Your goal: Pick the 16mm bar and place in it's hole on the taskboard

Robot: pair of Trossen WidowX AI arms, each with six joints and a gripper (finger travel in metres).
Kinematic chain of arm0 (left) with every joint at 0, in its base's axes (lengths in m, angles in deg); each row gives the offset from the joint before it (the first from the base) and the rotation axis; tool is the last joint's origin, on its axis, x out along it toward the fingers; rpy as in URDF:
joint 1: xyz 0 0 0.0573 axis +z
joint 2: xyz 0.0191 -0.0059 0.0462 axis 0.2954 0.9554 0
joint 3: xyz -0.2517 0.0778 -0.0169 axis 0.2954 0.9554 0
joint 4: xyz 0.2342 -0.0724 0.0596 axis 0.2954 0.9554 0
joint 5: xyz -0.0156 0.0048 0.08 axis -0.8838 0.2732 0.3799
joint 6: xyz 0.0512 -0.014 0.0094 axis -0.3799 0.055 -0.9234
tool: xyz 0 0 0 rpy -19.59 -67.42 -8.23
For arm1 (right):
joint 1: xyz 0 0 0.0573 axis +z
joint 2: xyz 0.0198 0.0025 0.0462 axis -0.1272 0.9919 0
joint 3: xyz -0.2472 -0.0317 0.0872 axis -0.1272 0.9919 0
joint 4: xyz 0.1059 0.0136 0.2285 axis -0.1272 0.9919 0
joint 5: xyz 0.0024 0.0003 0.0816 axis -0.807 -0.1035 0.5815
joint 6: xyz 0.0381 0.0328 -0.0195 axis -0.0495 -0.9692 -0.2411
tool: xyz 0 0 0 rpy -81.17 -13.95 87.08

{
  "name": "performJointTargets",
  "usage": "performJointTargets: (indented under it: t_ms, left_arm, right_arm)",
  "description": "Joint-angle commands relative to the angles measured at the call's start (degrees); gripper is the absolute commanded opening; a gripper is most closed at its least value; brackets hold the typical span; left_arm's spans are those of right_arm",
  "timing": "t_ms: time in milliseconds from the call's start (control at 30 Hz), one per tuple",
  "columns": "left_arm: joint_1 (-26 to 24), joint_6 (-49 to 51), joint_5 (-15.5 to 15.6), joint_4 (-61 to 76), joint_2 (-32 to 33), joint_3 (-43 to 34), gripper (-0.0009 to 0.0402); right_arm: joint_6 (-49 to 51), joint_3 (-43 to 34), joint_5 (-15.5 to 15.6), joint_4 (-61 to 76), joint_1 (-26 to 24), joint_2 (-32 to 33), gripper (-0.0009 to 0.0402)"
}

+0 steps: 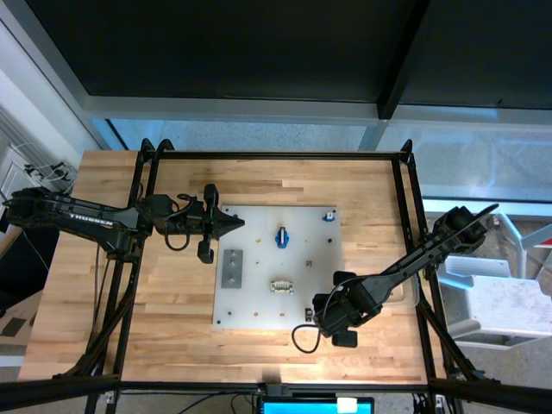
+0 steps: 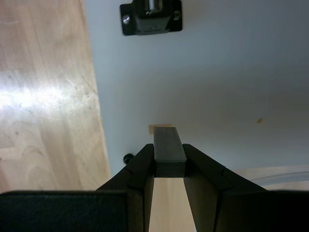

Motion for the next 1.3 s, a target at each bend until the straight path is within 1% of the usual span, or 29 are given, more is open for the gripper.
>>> performJointTargets:
  t_ms: [33, 600, 1300]
  left_arm:
    - [0.0, 0.0, 0.0, 0.0, 0.0, 0.0, 0.0000]
    - [0.0, 0.0, 0.0, 0.0, 0.0, 0.0, 0.0000]
    - [0.0, 0.0, 0.0, 0.0, 0.0, 0.0, 0.0000]
  right_arm:
    - [0.0, -0.1, 0.6, -0.1, 0.1, 0.0, 0.0000]
    - [2.5, -1.2, 0.1, 0.7, -0.1, 0.0, 0.0000]
    - [2.4, -0.9, 0.2, 0.7, -0.3, 0.1, 0.0000]
